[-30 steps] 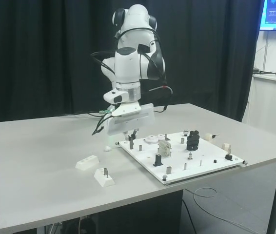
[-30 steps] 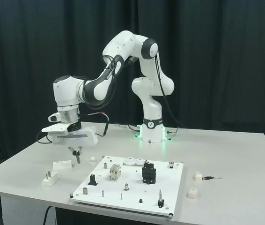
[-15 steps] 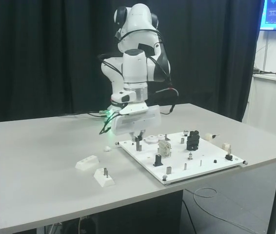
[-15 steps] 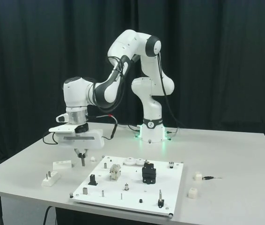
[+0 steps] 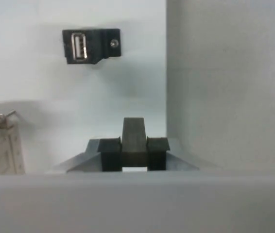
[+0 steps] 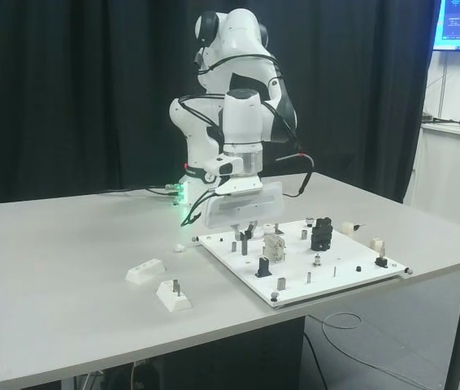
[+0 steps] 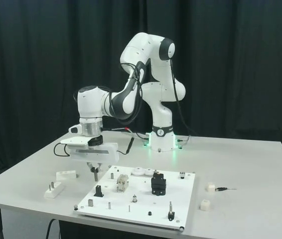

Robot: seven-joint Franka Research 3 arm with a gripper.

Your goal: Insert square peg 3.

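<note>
My gripper [image 5: 133, 151] is shut on a grey square peg [image 5: 133, 136], which stands upright between the black fingers. In the room views the gripper [image 6: 246, 233] [image 7: 95, 171] hangs low over the white board [image 6: 345, 262] [image 7: 146, 200], at the corner nearest the loose white holders. The peg [image 7: 95, 176] points down just above the board's surface. In the wrist view the board's edge runs close beside the peg, with grey table beyond. A black block with a socket [image 5: 91, 45] [image 7: 98, 190] is fixed on the board a short way from the peg.
Two white holders [image 6: 145, 270] [image 6: 173, 295] lie on the table off the board. On the board stand a black part [image 7: 157, 184], white gears [image 7: 141, 172] and several small pins. Two white pieces [image 7: 205, 204] [image 7: 211, 186] sit beyond its far side.
The arm has swung sideways with the peg, from above the bare table beside the white holders to over the board's corner. The fingers stayed shut on the peg.
</note>
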